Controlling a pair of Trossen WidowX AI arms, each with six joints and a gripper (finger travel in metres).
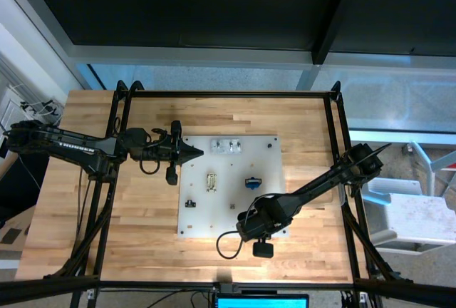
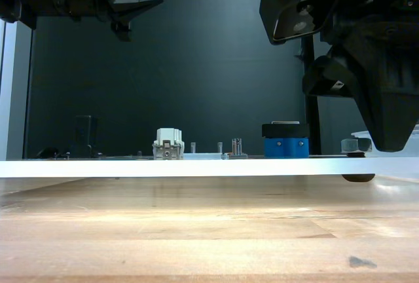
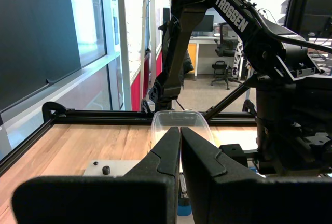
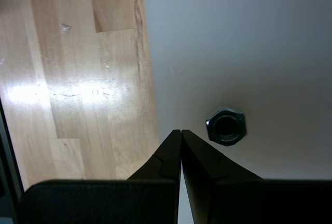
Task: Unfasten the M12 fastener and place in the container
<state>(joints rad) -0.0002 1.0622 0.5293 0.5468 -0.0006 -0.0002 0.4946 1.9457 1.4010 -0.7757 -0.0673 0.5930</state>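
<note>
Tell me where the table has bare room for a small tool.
Bare wood: the near left strip before the white board, and the far strip behind it. Crowded: the board's near right corner, where the right end effector hangs shut beside the M12 nut; its far left edge, under the left end effector.

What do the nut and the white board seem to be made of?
Nut: probably metal, grey hex faces with slight sheen. White board: smooth, matte, likely plastic. Right gripper, shut and empty, hangs beside the nut; left gripper, shut, hangs above the board's left edge.
</note>
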